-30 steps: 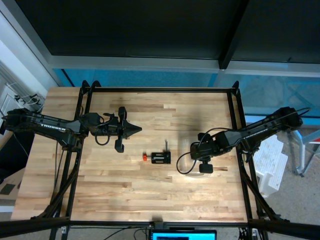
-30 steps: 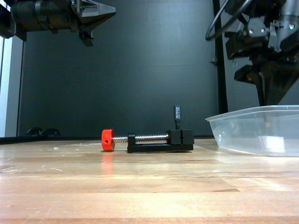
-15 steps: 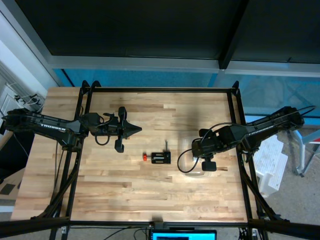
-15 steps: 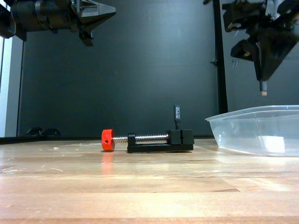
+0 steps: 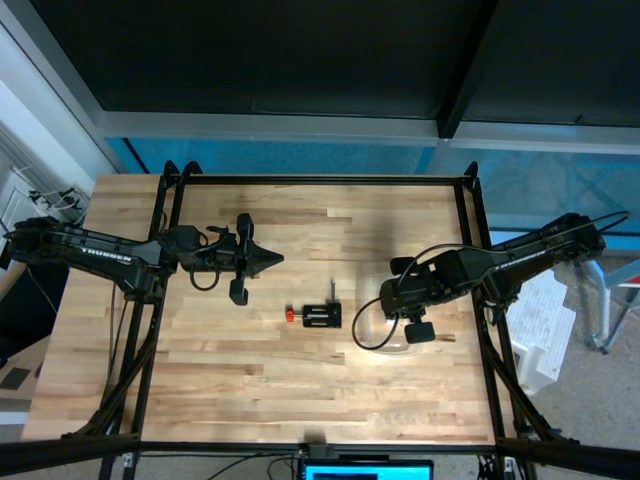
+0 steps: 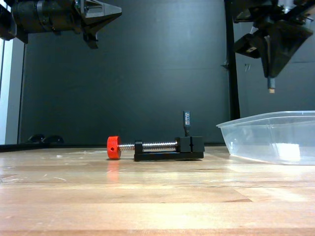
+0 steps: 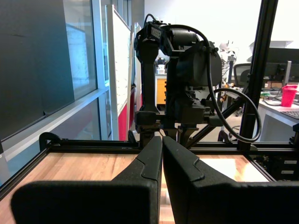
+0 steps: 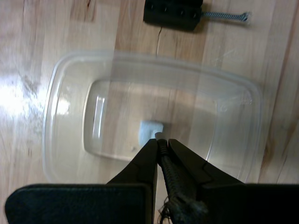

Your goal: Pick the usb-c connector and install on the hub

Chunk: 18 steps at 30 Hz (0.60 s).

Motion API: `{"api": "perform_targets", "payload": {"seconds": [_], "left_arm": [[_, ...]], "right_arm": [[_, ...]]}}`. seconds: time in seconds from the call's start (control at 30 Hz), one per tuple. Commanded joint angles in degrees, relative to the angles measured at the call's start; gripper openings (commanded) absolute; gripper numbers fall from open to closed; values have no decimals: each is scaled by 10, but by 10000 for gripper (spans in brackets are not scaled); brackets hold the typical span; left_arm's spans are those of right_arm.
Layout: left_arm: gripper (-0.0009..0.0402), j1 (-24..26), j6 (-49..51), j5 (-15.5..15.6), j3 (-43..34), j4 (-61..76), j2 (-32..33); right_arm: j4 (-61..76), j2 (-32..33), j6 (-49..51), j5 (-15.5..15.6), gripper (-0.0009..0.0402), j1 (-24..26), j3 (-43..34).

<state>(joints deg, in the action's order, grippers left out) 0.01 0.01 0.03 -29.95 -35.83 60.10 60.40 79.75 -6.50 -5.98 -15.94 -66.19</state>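
- Right gripper [image 6: 270, 73] has risen over the last second. It was low, with its fingers down inside the clear bin [image 6: 266, 137]; now it hangs well above the rim.
- In the last half second it also drifted a little toward the table's middle.
- The usb-c connector [image 6: 270, 87] came up with it. It is pinched between the closed fingers, with its pale tip pointing straight down, clear of the bin.
- Right wrist view: the connector's dark braided cable [image 8: 169, 179] runs back between the fingers.
- Left gripper [image 6: 115, 10] is unchanged. It sits high over the left half of the table [image 5: 250, 380], pointing inward, with its fingers closed together and nothing between them.
- The hub [image 6: 186, 120] has not moved. It is a small dark piece standing upright in a black clamp [image 6: 167, 147] near mid-table, well apart from the connector.
- The clamp's screw ends in a red knob [image 6: 113, 147] on the side toward the left arm.
- The bin sits on the table just beside the clamp, on the right arm's side, directly under the right gripper.
- A small pale square [image 8: 150, 130] lies on the bin floor; I cannot tell what it is.
- The near wall of the bin stands between the gripper's spot and the clamp; open air above it.
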Motion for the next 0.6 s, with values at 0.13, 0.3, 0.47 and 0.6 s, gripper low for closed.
{"api": "perform_targets", "payload": {"seconds": [0.13,0.3,0.47,0.6], "left_arm": [[0,0,0,0,0,0,0],[0,0,0,0,0,0,0],[0,0,0,0,0,0,0],[0,0,0,0,0,0,0]], "right_arm": [[0,39,-16,0,0,5,-35],[0,76,-32,0,0,16,-66],[-1,114,-46,0,0,24,-103],[0,145,-49,0,0,31,-134]]}}
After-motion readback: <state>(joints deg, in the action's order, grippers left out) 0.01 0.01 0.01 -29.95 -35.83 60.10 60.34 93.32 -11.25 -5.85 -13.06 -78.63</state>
